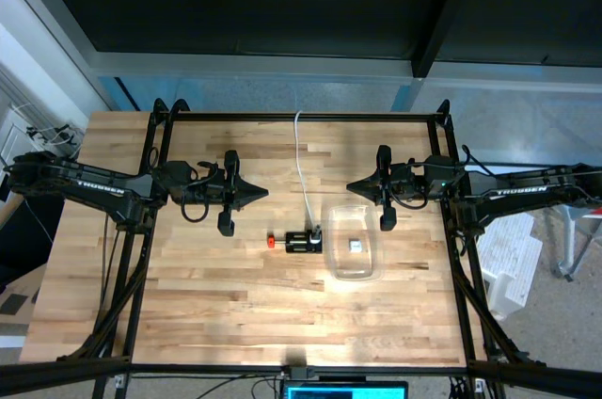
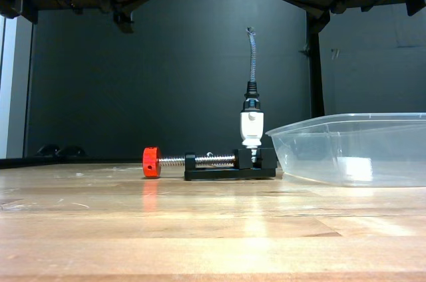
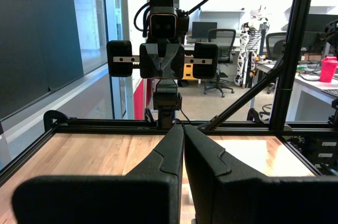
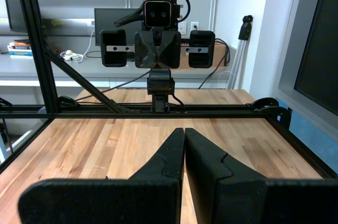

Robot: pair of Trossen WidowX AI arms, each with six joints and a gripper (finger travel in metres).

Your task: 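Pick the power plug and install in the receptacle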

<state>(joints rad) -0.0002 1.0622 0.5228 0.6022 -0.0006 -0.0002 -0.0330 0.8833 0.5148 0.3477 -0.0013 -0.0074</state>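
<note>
- The left gripper hangs high over the wooden table, left of the middle of the high view. It points toward the other arm.
- In the left wrist view its two black fingers are pressed together. There is nothing between them, and they touch nothing else.
- The right gripper hangs high too, right of the middle, and points back at the left one. The two tips are well apart.
- Its fingers are also closed tight and hold nothing.
- The receptacle is a small white socket. It stands upright in a little black clamp near the middle of the low view.
- The clamp has a red knob at its left end.
- A white cable runs from the socket toward the far edge of the table.
- A clear tray sits just right of the clamp, below the right gripper.
- A small pale square lies inside the tray.
- The power plug is too small to pick out in any view.
</note>
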